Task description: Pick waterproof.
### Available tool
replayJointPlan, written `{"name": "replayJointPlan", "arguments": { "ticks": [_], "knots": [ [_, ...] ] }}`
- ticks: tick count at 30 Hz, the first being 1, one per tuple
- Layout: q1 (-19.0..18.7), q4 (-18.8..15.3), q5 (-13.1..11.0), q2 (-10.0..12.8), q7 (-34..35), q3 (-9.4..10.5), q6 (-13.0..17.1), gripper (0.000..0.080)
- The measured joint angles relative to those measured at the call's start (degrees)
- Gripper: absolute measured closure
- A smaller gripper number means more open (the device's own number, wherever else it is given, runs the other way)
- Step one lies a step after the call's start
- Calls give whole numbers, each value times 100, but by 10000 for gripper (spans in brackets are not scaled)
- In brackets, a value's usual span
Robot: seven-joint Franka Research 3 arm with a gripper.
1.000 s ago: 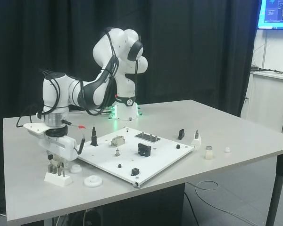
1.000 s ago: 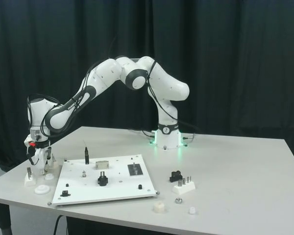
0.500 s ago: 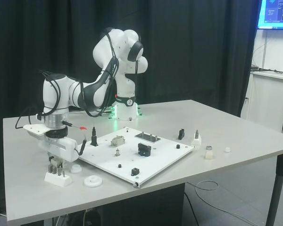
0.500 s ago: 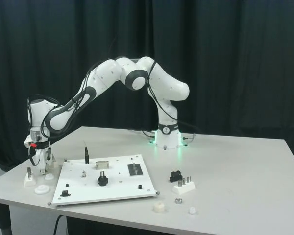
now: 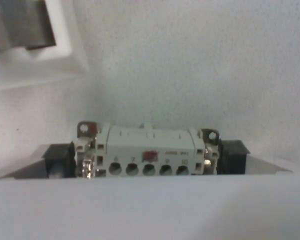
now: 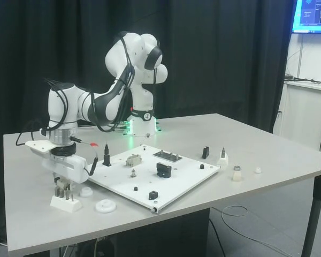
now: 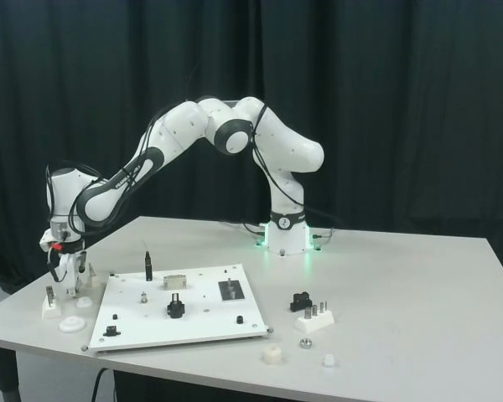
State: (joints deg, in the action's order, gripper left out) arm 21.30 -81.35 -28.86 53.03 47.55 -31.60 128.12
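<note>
Grey multi-pin connector (image 5: 147, 156), apparently between black pads.

The white arm (image 7: 197, 138) arches from its base (image 7: 287, 237) at the back of the grey table (image 7: 419, 293) and reaches down to the table's far end, where its gripper (image 7: 70, 280) hangs just over a small white holder (image 7: 50, 306). Beside that lies a white board (image 7: 180, 310) carrying several small black and grey parts.
</note>
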Motion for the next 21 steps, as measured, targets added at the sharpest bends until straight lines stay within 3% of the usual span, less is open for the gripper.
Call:
{"name": "replayJointPlan", "arguments": {
  "ticks": [21],
  "knots": [
    [-36,503,57,-13,33,-267,-735,183]
  ]
}}
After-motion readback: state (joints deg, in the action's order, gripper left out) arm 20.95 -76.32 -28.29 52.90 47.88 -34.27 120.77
